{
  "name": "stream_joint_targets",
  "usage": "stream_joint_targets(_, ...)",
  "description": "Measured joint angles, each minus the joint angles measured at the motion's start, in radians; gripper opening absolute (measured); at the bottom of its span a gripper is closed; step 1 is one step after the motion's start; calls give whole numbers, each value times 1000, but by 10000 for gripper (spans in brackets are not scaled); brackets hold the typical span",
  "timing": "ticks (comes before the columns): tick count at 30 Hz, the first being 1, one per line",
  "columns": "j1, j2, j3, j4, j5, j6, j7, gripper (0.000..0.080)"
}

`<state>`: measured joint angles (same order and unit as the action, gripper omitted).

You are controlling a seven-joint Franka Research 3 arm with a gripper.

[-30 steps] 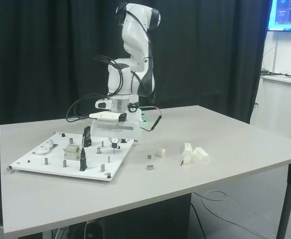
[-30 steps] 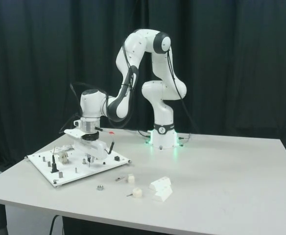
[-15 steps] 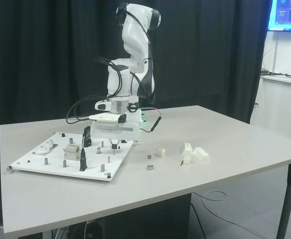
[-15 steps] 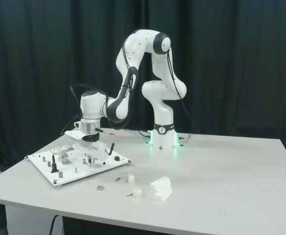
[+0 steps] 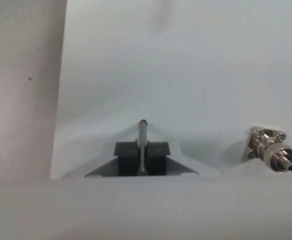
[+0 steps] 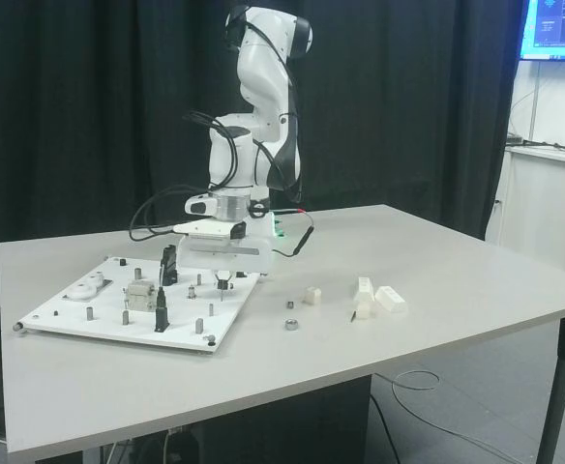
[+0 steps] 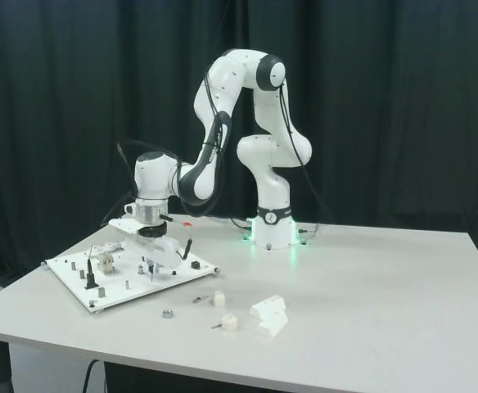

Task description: Insert round peg 1.

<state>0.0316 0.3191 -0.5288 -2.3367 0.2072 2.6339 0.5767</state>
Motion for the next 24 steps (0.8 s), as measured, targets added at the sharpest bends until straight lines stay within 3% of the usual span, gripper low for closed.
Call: stream_joint_targets(24, -1, 1, -2, -5, 20, 9, -41, 34)
